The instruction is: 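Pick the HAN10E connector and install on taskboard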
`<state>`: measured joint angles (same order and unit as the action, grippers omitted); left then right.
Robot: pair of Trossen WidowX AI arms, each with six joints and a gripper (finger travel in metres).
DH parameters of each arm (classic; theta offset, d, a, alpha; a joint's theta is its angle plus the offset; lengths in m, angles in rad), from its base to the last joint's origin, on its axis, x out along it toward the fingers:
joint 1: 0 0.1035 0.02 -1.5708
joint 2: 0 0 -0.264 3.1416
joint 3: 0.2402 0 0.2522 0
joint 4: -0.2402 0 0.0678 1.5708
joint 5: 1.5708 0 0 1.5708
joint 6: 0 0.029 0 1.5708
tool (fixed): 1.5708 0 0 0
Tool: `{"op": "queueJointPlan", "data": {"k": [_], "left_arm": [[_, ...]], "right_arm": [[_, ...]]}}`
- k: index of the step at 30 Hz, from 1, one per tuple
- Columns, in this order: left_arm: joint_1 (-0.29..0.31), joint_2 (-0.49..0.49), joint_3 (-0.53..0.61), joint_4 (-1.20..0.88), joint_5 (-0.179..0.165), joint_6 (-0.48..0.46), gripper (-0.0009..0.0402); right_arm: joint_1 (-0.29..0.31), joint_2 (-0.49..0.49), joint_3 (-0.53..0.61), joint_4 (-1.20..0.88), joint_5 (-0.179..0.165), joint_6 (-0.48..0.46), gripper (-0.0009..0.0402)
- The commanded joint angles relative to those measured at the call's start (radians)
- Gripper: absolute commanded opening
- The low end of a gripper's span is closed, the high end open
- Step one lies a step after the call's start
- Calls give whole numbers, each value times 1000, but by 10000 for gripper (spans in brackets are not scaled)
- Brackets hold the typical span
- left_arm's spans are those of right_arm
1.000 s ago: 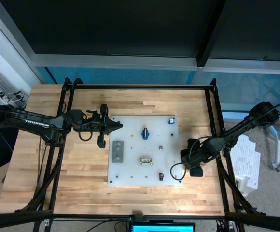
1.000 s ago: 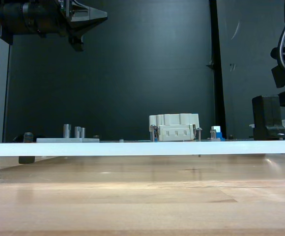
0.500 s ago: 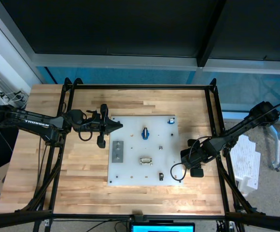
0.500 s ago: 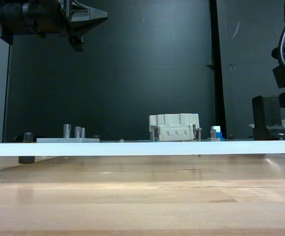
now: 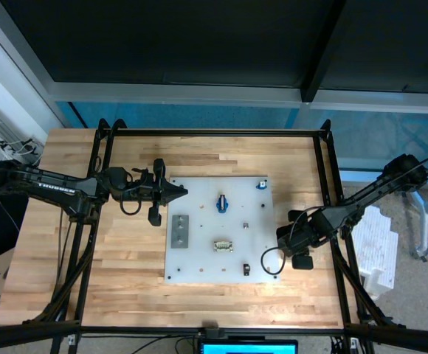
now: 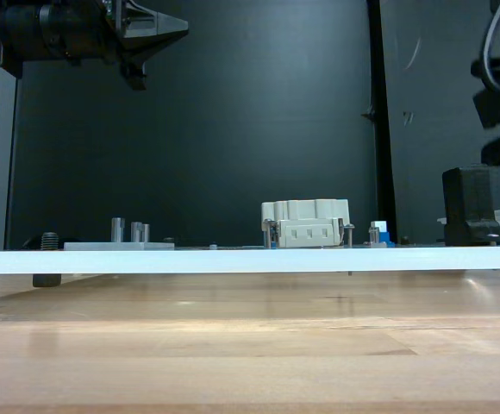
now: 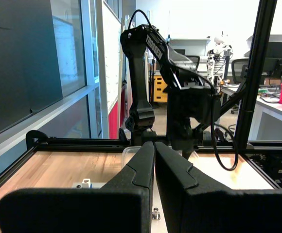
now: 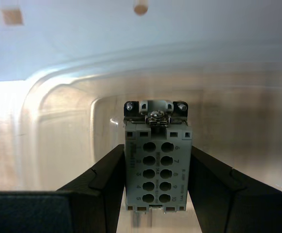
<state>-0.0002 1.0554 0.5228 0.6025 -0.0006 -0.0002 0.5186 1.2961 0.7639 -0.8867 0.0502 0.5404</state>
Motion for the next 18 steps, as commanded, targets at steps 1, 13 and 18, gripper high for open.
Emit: {"op": "queueJointPlan", "data": {"k": [1,13,18], "left_arm": [[0,0,0,0,0,0,1],[0,0,0,0,0,0,1],[0,0,0,0,0,0,1]], "right_arm": [[-5,-1,60,-71,2,-11,27],[-64,0,225,-209,2,-55,28],[-100,21,261,-222,1,-87,28]]}}
